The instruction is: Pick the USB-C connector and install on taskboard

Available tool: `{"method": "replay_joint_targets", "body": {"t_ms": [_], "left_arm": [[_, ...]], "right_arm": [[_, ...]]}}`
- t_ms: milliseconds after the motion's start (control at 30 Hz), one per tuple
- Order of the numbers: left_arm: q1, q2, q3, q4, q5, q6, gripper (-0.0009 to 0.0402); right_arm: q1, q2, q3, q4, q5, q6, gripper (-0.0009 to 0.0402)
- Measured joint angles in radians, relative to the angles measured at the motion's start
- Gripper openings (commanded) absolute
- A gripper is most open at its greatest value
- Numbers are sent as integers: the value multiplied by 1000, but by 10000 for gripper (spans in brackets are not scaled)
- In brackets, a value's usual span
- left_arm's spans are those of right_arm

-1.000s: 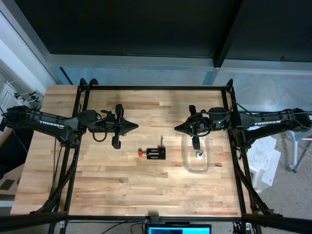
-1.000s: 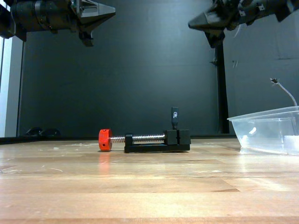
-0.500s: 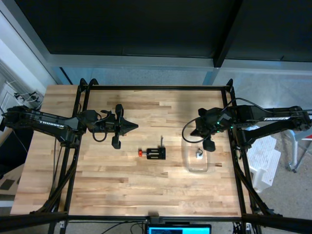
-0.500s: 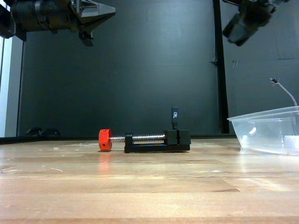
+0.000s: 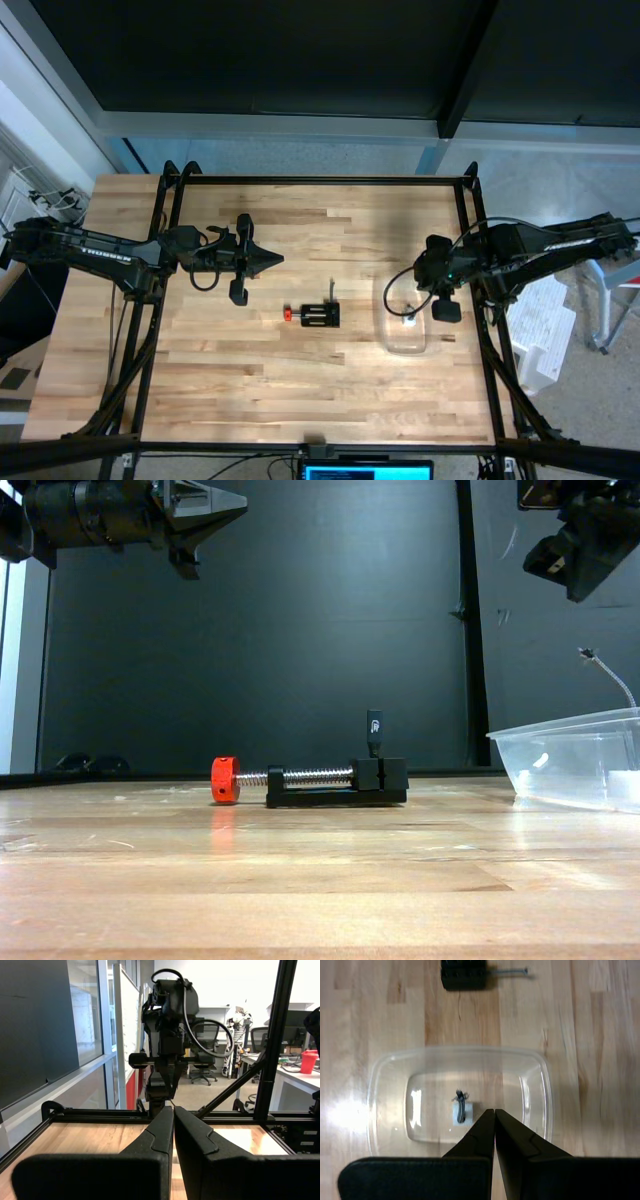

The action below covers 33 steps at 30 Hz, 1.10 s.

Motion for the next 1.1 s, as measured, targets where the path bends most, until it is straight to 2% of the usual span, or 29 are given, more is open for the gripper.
{"method": "replay_joint_targets", "body": {"t_ms": [133,400,567,833,1100], "left_arm": [[0,0,0,0,0,0,0],[0,0,0,0,0,0,0],[0,0,0,0,0,0,0],[0,0,0,0,0,0,0],[0,0,0,0,0,0,0]], "right_arm": [[48,27,0,-39,23,56,27],[78,66,0,-78,23,106,91],[128,119,-2,-88,76,134,142],[150,154,-18,-69,75,162,212],[180,155,-90,1,63,202,219]]}}
